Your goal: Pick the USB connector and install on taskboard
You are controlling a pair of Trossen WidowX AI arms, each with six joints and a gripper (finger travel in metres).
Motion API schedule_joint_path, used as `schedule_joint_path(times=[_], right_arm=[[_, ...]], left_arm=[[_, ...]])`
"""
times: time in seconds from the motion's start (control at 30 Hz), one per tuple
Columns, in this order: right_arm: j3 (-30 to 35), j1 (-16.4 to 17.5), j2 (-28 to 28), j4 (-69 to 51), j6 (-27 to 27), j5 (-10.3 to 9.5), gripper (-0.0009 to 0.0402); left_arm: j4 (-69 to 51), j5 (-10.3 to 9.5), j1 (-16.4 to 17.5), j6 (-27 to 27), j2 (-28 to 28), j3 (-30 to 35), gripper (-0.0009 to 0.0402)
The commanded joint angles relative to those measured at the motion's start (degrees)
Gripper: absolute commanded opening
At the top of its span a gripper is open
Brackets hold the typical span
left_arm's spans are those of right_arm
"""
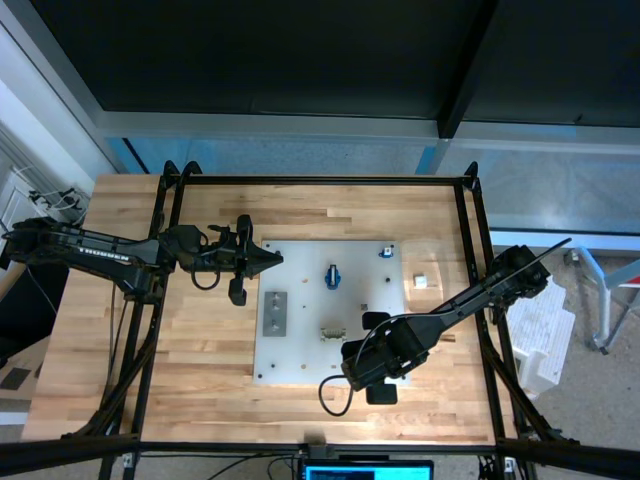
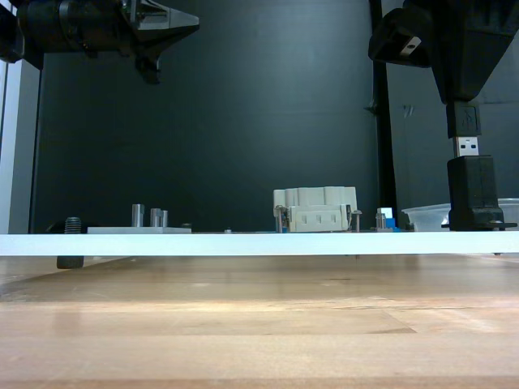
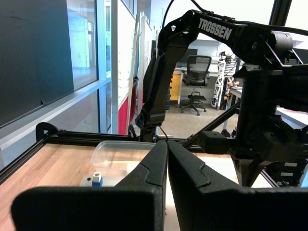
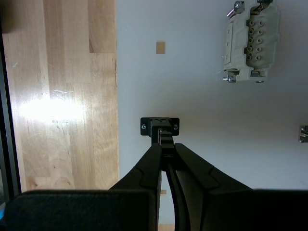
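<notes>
Black left tool (image 3: 167, 143) and right tool (image 4: 164, 145), white TROSSEN lettering (image 3: 215, 28), looped cables (image 1: 322, 395).

Left hand (image 1: 272, 259) hovers high and level, fingers pressed together. Right hand (image 2: 464, 105) points straight down, fingers pinched tight.

**USB connector** (image 2: 465, 130): black body with the silver plug end pointing down, held upright between the closed fingers of the right gripper (image 4: 165, 147). Its tip is at the mouth of the black USB socket (image 2: 473, 194).

**Taskboard** (image 1: 300, 362): flat white square plate carrying that socket, 1 grey block (image 1: 274, 313), 1 blue knob (image 1: 333, 276) and 1 beige multi-pin socket (image 4: 251, 41).

**Left gripper** (image 1: 268, 258): fingers together, raised above the board's far-left corner.
</notes>
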Motion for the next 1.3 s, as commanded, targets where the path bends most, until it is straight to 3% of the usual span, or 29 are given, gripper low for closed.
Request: schedule_joint_path(times=[0.03,1.3], right_arm=[[0.0,0.0,0.0,0.1,0.0,-0.04,0.0],[-0.1,0.0,-0.1,-0.3,-1.0,0.57,0.0]], left_arm=[[0.0,0.0,0.0,0.0,0.0,0.0,0.0],[0.0,0.02,0.0,0.0,0.0,0.0,0.0]])
